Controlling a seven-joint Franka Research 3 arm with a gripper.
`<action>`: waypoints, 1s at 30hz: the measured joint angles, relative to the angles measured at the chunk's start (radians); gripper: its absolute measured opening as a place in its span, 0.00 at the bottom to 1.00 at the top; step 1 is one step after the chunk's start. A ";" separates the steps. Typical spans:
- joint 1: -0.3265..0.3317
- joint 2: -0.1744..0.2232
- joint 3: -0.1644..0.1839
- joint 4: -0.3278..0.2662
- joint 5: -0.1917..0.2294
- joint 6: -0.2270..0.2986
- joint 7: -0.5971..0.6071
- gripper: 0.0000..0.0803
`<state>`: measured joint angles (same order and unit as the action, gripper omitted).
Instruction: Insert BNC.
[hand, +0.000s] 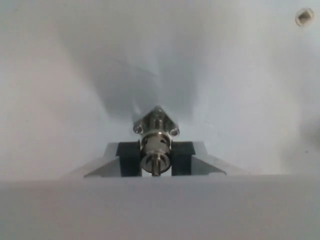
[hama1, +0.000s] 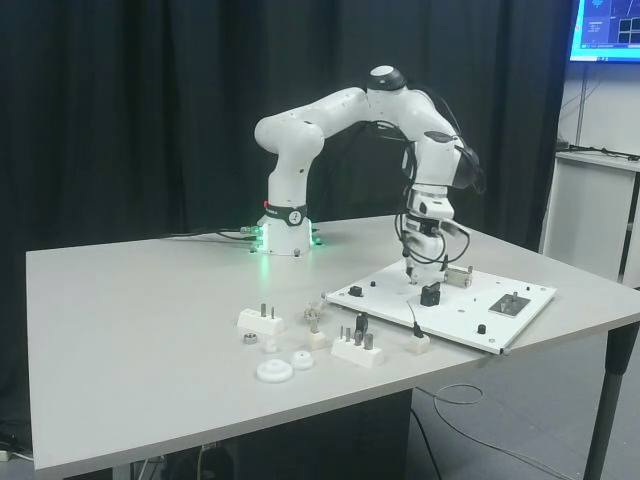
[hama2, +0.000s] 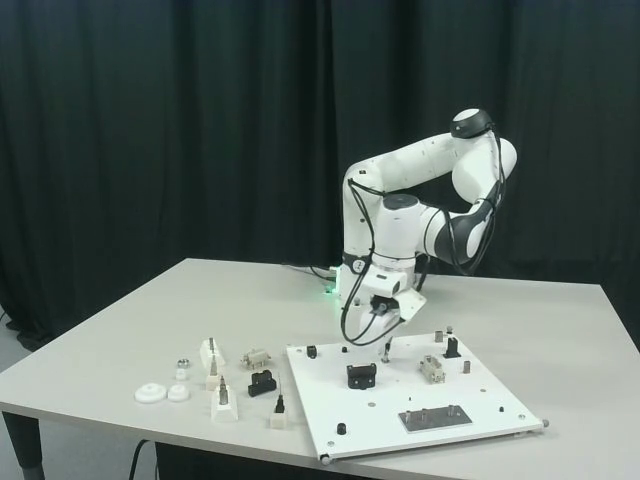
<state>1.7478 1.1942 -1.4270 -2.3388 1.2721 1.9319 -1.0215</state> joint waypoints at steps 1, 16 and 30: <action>-0.001 0.000 0.000 0.000 0.001 -0.002 0.019 0.16; -0.020 0.000 -0.008 0.000 0.028 -0.039 0.144 0.16; -0.031 0.000 -0.012 0.000 0.043 -0.060 0.283 0.16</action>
